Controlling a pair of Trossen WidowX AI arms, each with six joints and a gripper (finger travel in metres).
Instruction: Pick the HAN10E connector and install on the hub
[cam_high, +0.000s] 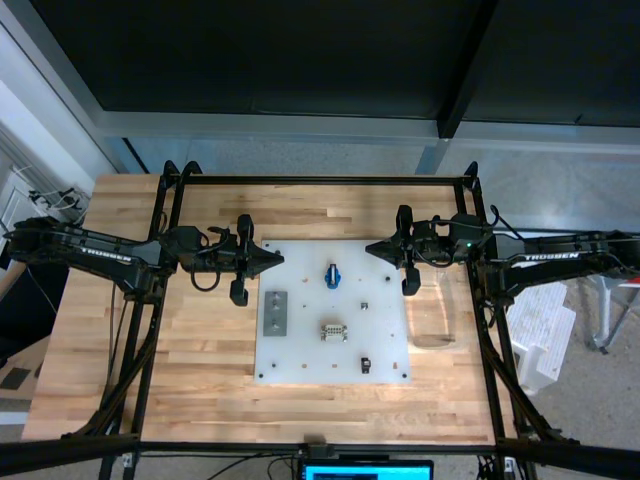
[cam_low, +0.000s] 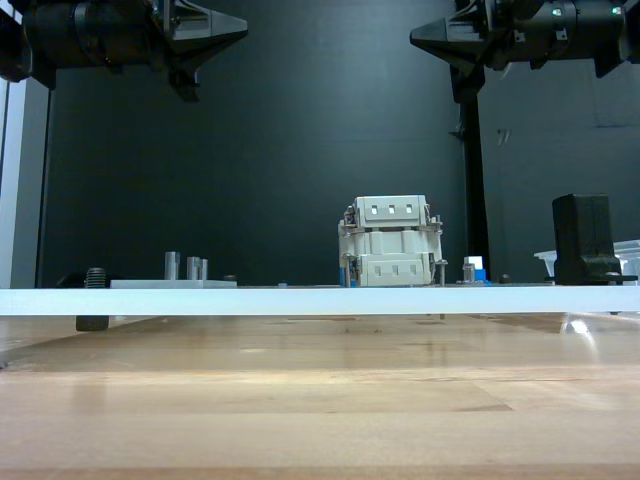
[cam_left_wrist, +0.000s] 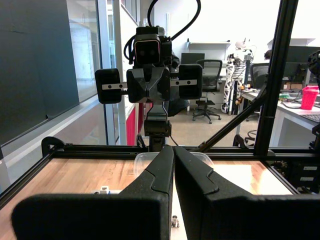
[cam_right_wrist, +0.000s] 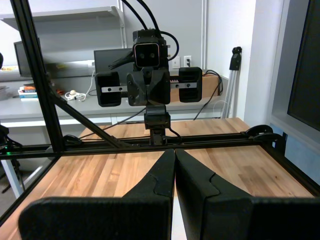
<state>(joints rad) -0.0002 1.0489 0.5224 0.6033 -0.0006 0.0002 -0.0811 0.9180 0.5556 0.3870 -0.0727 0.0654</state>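
The HAN10E connector (cam_low: 390, 211), likely light, rigid and best pinched across its plain long sides, seems to sit atop the hub (cam_low: 392, 268) mid white board (cam_high: 300, 360), while the left hand (cam_high: 278, 258) and right hand (cam_high: 370, 248) hover above its far corners, fingers pressed together.

In the high view, a white square board (cam_high: 300, 360) lies mid-frame on the wooden table (cam_high: 200, 400). At the board's centre sits the beige-grey rectangular hub (cam_high: 334, 331), with a grey metal block (cam_high: 274, 312) to its left, a blue upright piece (cam_high: 333, 275) above it and a small black piece (cam_high: 366, 364) to its lower right. The left gripper (cam_high: 276, 258) hangs over the board's upper-left corner, and the right gripper (cam_high: 372, 247) over its upper-right part.
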